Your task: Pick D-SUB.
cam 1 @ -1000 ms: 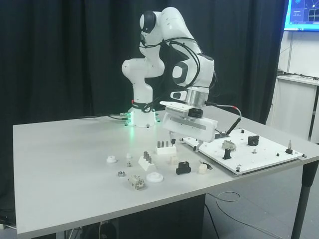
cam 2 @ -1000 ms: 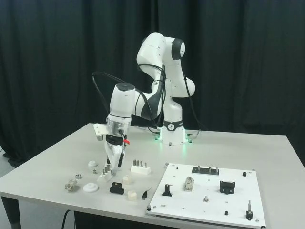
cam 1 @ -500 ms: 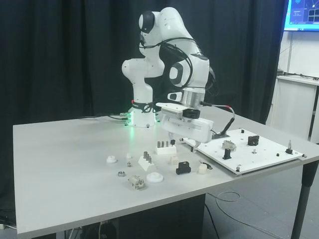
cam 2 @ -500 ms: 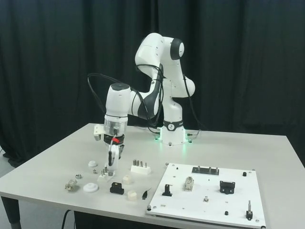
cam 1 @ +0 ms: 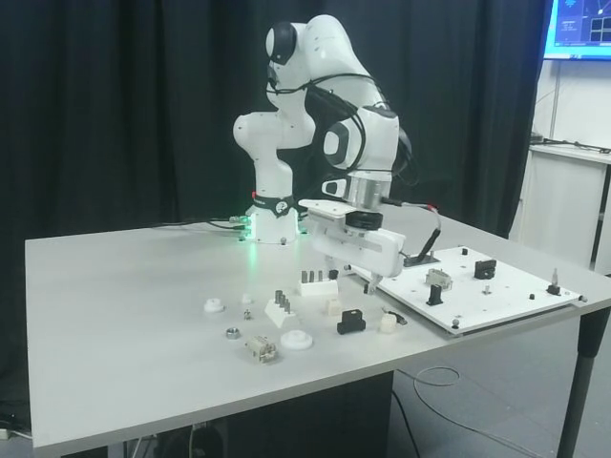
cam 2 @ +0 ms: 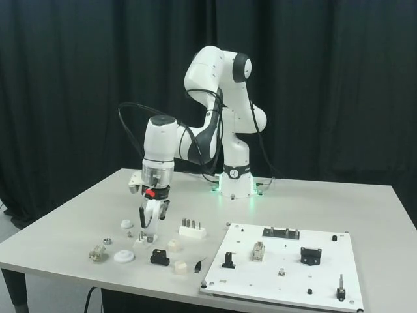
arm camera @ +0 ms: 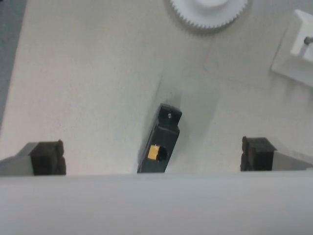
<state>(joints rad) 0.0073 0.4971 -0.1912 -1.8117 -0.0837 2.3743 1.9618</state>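
The grey table (cam 1: 124,286) carries the white arm (cam 1: 315,57), which bends down over loose parts near the front edge, next to a white board (cam 2: 326,277). The gripper (cam 2: 147,220) hangs above the table with its fingers (arm camera: 46,157) spread wide, holding nothing; the wrist view shows a small black part (arm camera: 164,132) on the table between them. A white gear (cam 1: 297,341) lies nearer the front edge. The D-SUB (cam 1: 261,349) sits just beside that gear, well apart from the gripper.
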